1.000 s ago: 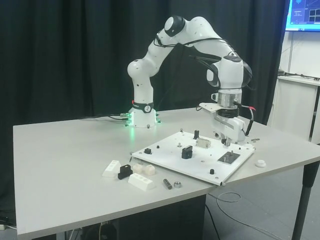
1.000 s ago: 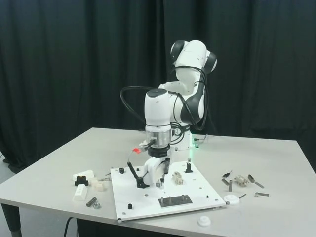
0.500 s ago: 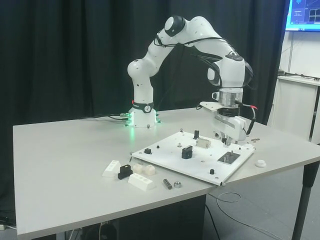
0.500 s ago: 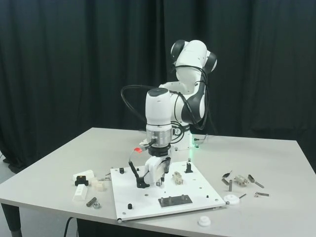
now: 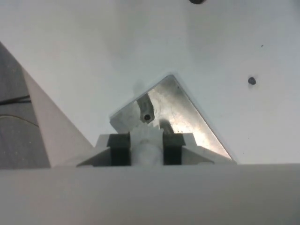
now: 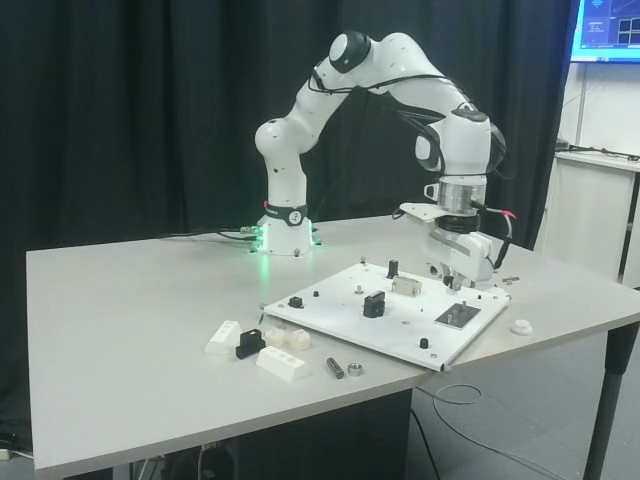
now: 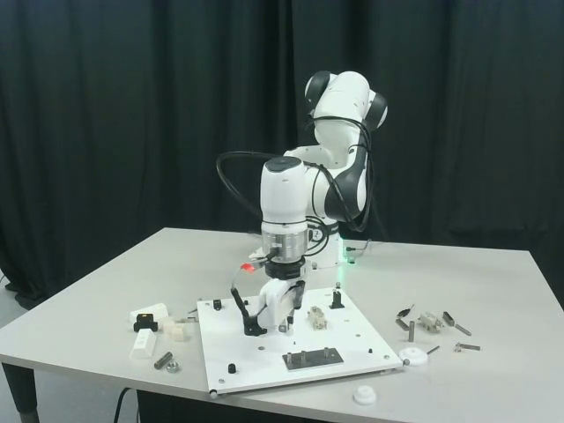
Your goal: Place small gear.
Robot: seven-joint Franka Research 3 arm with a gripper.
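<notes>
Small gear (image 5: 149, 140) is sitting white between the fingers of my claw (image 5: 148, 146), which is gripping it and hanging just above the grey metal plate (image 5: 180, 117) on the white board (image 6: 385, 320) resting on the bench (image 6: 120, 300).

You had even overhead room light; the table (image 6: 120, 300) was bright against black curtains (image 7: 132, 106). The metal plate (image 5: 183, 112) glared mid-frame; foreground fingers (image 5: 119, 149) were blurred.
</notes>
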